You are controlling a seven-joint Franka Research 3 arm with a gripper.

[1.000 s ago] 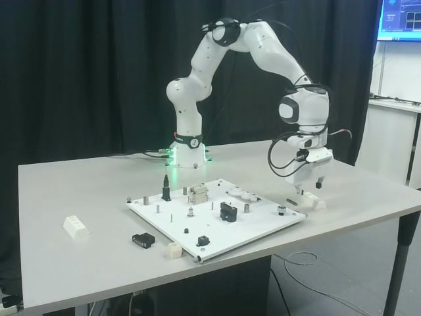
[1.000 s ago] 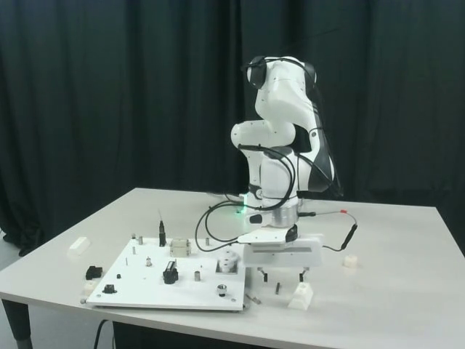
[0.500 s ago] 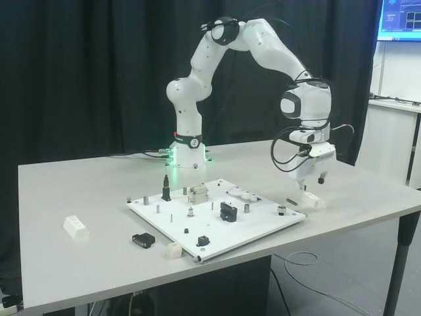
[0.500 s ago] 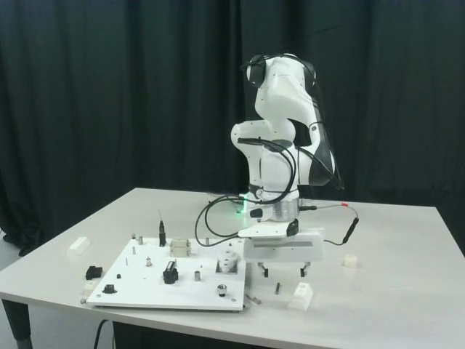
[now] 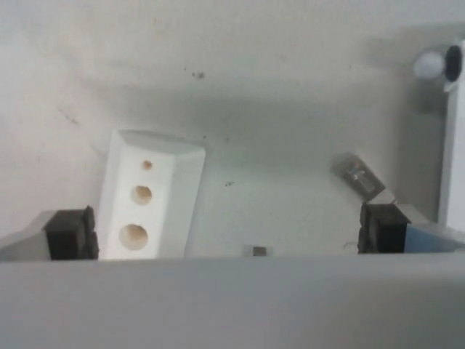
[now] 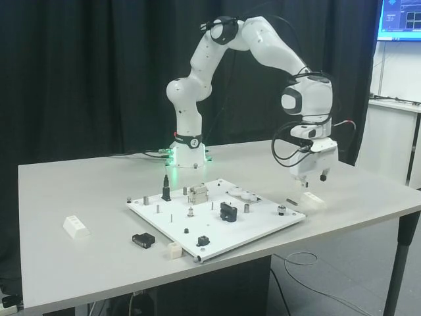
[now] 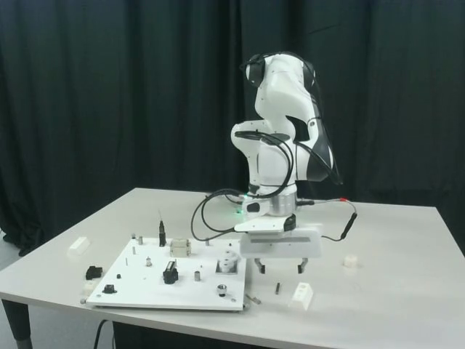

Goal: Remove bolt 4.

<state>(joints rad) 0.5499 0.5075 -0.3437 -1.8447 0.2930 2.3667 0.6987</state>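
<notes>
The grey counter [image 6: 79, 191] holds a white board [image 6: 217, 220] with small parts standing on it. Just off the board's edge lie two bolts [image 7: 277, 289] and a white block with holes [image 7: 301, 295]. I think bolt 4 is already out, but I cannot tell which of the two it is. The claw [image 7: 281, 268] hangs above them, spread wide. It holds nothing and touches nothing. The job looks almost done to me.
</notes>
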